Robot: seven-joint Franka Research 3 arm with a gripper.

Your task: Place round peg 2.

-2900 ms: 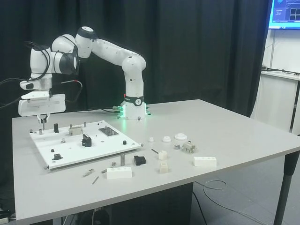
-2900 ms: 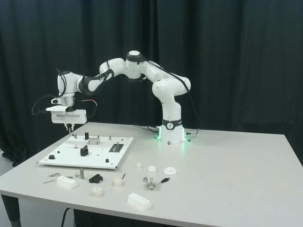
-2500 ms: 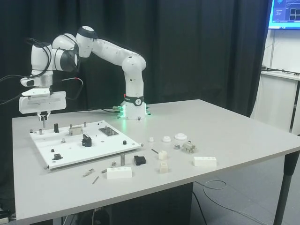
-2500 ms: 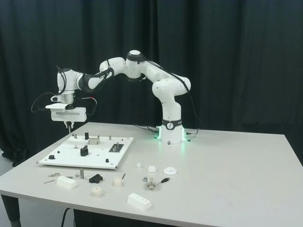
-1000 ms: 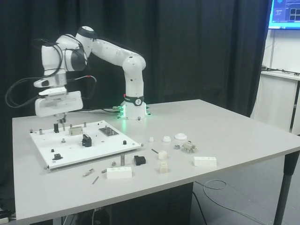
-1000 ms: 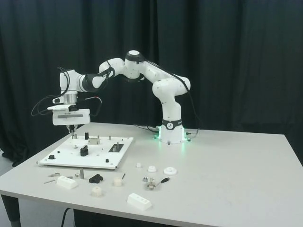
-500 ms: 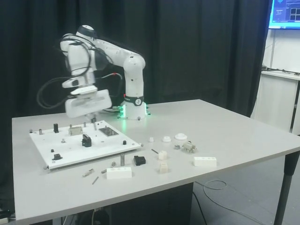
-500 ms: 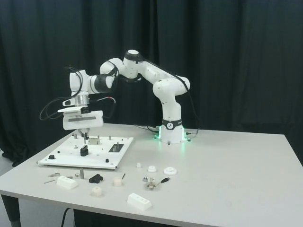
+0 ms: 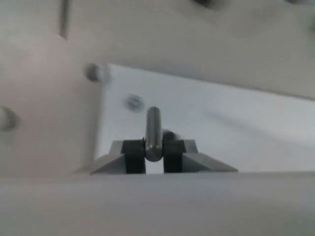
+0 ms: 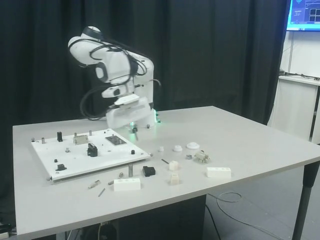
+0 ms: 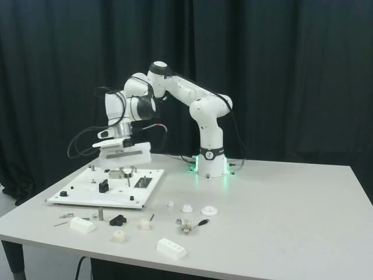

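Note:
My gripper [image 9: 153, 150] is shut on a grey round peg [image 9: 153, 125] that points down from between the black fingers [image 9: 133, 155]. Below it lies a corner of the white board [image 9: 231, 123], with a small hole [image 9: 134, 102] close to the peg's tip. In the first room view the gripper [image 10: 132, 129] hangs above the board's [image 10: 75, 160] far right edge, the peg [image 10: 134, 135] below it. In the second room view the gripper [image 11: 126, 173] and peg [image 11: 128, 181] hover over the board [image 11: 81, 198] near its black rectangular recess [image 11: 143, 182].
The board carries black fixtures [image 10: 92, 150] and upright pins [image 10: 42, 140]. In front of it on the grey table lie a standing peg [image 10: 130, 170], a black part [image 10: 148, 171], white blocks [image 10: 127, 184] [image 10: 218, 172], small white discs [image 10: 192, 146] and a metal connector [image 10: 201, 156].
The arm has swung from the board's far left corner across to its right side, carrying the peg with it. The parts on the table have not moved.

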